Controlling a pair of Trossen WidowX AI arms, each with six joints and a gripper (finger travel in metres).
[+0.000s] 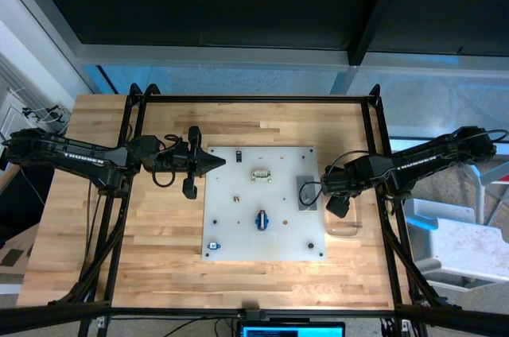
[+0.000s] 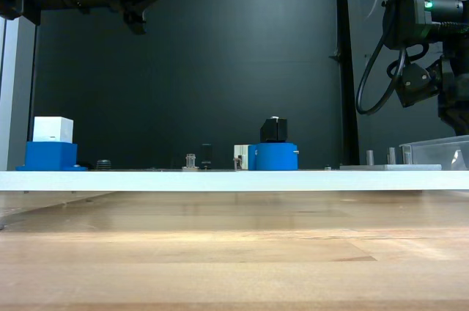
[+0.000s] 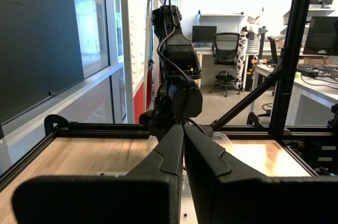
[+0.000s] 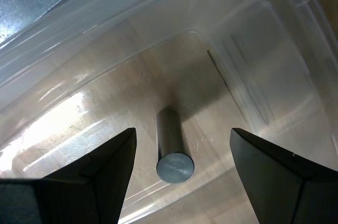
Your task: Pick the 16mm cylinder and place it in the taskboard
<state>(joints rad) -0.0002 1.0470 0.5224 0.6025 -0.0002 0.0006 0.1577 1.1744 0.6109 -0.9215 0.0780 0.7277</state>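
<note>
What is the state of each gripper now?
Left gripper: closed, empty, above left edge of white square taskboard.
Right gripper: open, over dark-grey round cylinder in clear plastic tray.

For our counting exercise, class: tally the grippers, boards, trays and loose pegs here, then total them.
Grippers: 2 (left gripper shut, high over the taskboard edge; right gripper open, over the clear tray)
Taskboard: 1
Clear tray: 1
16mm cylinder: 1, in the tray
Total: 5
</note>
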